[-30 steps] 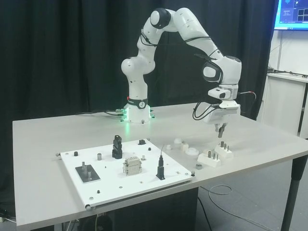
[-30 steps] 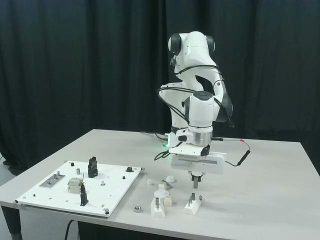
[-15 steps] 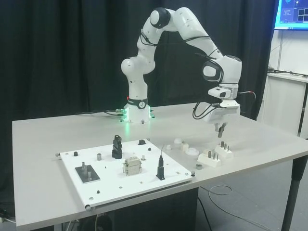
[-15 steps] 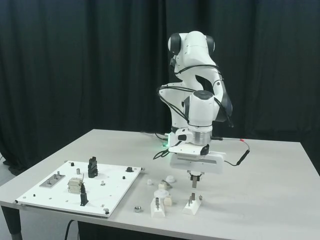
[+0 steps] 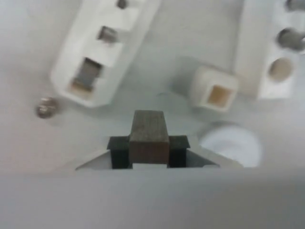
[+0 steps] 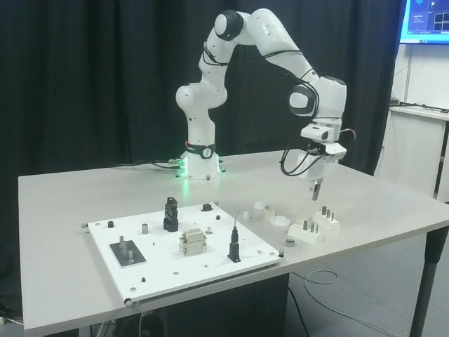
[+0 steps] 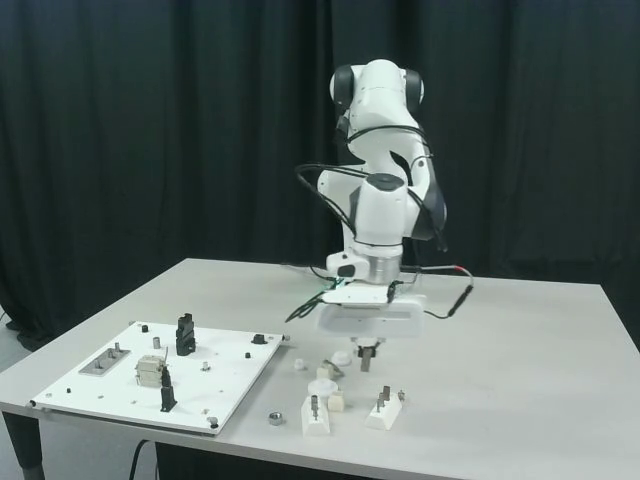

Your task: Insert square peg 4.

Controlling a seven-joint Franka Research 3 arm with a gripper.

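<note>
We take this for a robotics lab or test cell. Black curtains [image 7: 150,130] close off the whole backdrop, and a white arm [image 6: 259,42] is bolted to a bare grey table [image 6: 63,210], with green lights glowing at its base [image 6: 200,165]. At 7 o'clock from the base lies a white task board [image 6: 179,246] carrying small fixtures; at 4 o'clock sit white peg holders [image 6: 316,226]. At 2 o'clock, past the curtain, we see a lit screen [image 6: 424,21] above a white cabinet [image 6: 414,147].

Black curtain [image 6: 91,77]; grey table [image 6: 63,210]
</note>
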